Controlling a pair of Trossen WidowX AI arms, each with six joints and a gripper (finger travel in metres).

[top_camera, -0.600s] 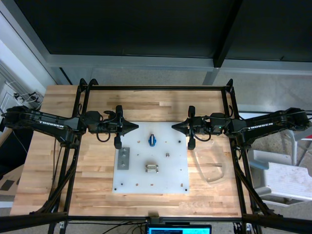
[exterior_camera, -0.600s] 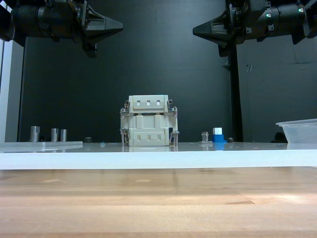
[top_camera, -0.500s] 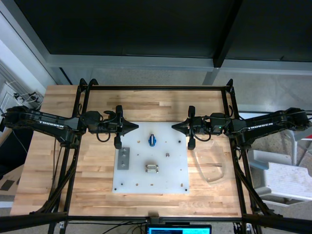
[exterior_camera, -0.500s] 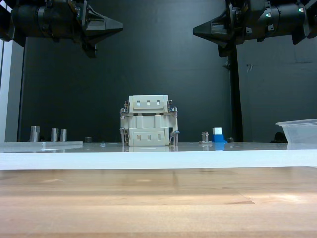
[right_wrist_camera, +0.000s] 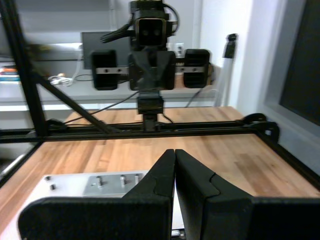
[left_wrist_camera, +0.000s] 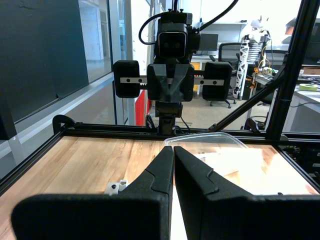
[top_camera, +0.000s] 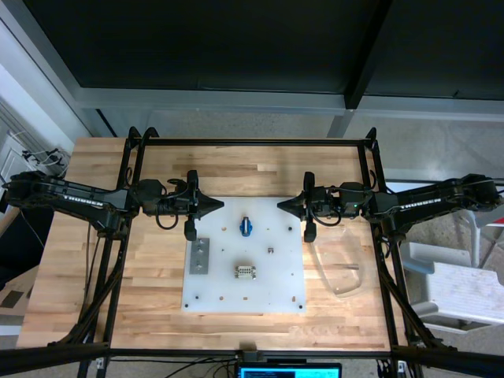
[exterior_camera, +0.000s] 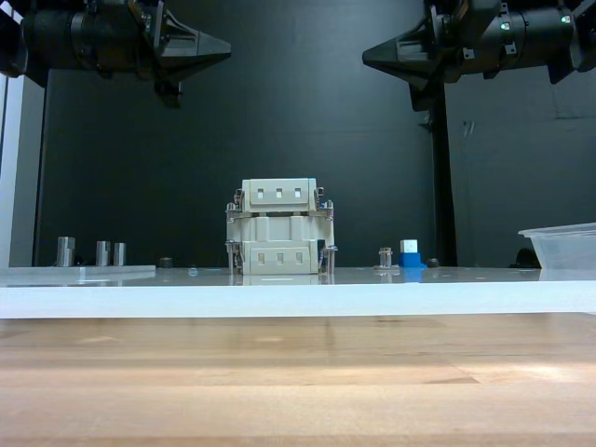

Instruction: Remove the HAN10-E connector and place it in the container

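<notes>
High view, left hand (top_camera: 223,206), right hand (top_camera: 278,204) above board (top_camera: 228,293)

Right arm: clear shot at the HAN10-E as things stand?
Probably yes. The connector stands apart from other parts on the board, nothing above it. The right gripper, shut, hangs high over the far right edge, the left gripper likewise far left.

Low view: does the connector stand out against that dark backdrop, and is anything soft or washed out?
Low view: the connector stands pale and crisp against black; the near table edge is blurred, and the container is faint. High view: even light; the left gripper and right gripper, both shut, hover dark over the far part of the board.
</notes>
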